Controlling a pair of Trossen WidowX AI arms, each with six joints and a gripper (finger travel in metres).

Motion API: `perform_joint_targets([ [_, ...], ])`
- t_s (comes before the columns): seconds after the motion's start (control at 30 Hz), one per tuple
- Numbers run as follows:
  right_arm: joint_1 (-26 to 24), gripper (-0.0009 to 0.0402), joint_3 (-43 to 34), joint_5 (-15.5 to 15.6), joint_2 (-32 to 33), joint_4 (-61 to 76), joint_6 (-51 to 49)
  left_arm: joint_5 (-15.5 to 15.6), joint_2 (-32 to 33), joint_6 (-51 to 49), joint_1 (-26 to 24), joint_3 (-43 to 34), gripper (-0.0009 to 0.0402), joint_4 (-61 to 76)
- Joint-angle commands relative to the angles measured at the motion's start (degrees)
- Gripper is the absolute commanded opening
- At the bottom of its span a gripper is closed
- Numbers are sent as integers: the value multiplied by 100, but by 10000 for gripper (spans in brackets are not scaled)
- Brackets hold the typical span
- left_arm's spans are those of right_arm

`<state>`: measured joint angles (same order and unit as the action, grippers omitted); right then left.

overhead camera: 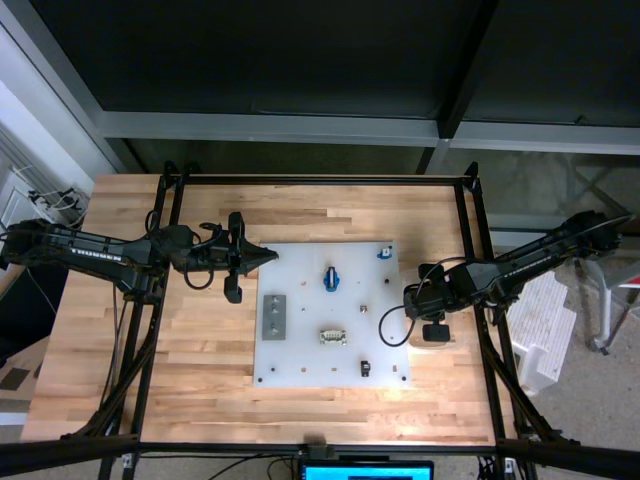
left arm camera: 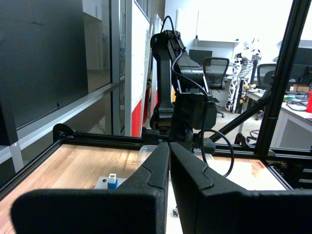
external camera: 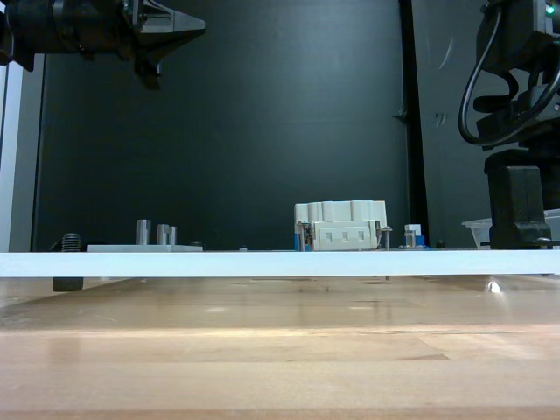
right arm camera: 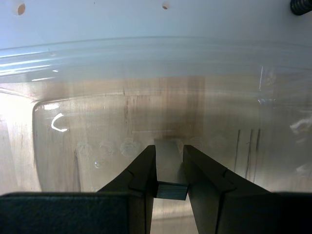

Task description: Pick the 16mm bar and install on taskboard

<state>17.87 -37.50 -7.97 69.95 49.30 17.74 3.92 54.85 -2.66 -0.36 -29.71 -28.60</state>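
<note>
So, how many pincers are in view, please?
2: left pincer, shut, high over the taskboard, far-left corner; right pincer, shut on the bar, in the clear tray beside it.

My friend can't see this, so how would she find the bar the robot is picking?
Find the white task board; the left gripper hovers shut above its far left corner. Just off the board's right edge, the right gripper points down over a clear tray. The bar is the grey piece pinched in that gripper, the only thing held.
</note>
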Motion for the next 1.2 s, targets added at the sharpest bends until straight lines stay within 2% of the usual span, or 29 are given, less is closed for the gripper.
perform_joint_targets([
  [0.03, 4, 0, -39, 4, -13, 11, -2, -2, 0, 0, 0, -2, 1, -2],
  [0.27, 13, 0, -184, 68, -72, 52, 17, -2, 0, 2, 2, -2, 1, 0],
  [0.47, 15, 0, -216, 354, -87, 42, 293, -2, 0, 0, 2, -2, 1, 0],
  [1.2, 68, 6, -431, 457, -85, -52, 647, -2, 0, 0, 2, -2, 1, -2],
])
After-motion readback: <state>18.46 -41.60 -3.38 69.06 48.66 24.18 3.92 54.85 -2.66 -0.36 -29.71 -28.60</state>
